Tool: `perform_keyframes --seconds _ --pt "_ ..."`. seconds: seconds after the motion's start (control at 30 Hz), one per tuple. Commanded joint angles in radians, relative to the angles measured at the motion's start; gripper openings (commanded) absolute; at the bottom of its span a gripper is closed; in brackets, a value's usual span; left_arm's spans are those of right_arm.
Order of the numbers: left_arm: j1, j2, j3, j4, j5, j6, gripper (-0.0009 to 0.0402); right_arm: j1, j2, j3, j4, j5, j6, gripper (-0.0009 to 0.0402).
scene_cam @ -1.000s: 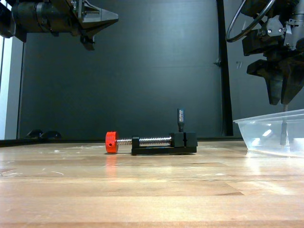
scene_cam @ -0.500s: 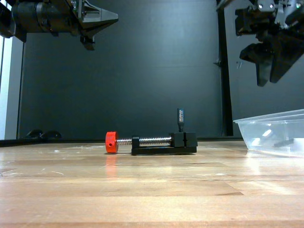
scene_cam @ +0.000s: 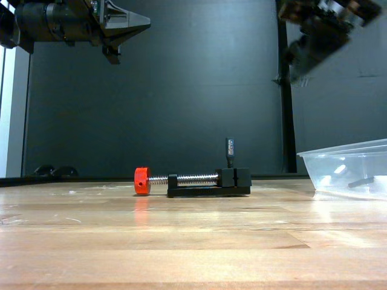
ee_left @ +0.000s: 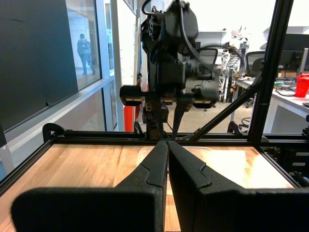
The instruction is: Remove the USB-C connector from taskboard and place in the container
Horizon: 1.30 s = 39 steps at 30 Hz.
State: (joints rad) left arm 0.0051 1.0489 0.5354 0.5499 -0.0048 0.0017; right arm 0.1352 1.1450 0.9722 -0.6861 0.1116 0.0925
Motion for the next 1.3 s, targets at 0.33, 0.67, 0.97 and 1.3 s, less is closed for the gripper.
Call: perform_keyframes --seconds 0.33,0.67,0.97,1.3 --pt "0.000 0.000 0.000 0.000 0.000 0.000 0.0000 -0.095 -0.006 -0.041 0.500 -0.061 -0.101 -0.0001" --pt "0.000 0.000 0.000 0.000 0.000 0.000 0.0000 -0.138 -0.007 -0.191 0.935 -0.113 -0.106 0.0000" --pt "0.000 0.000 0.000 0.000 0.000 0.000 0.0000 -0.146 -0.007 -0.259 1.139 -0.113 -0.076 0.0000" --pt "0.000 0.000 0.000 0.000 0.000 0.000 0.0000 -0.147 -0.006 -0.344 1.228 -0.112 -0.047 0.0000"
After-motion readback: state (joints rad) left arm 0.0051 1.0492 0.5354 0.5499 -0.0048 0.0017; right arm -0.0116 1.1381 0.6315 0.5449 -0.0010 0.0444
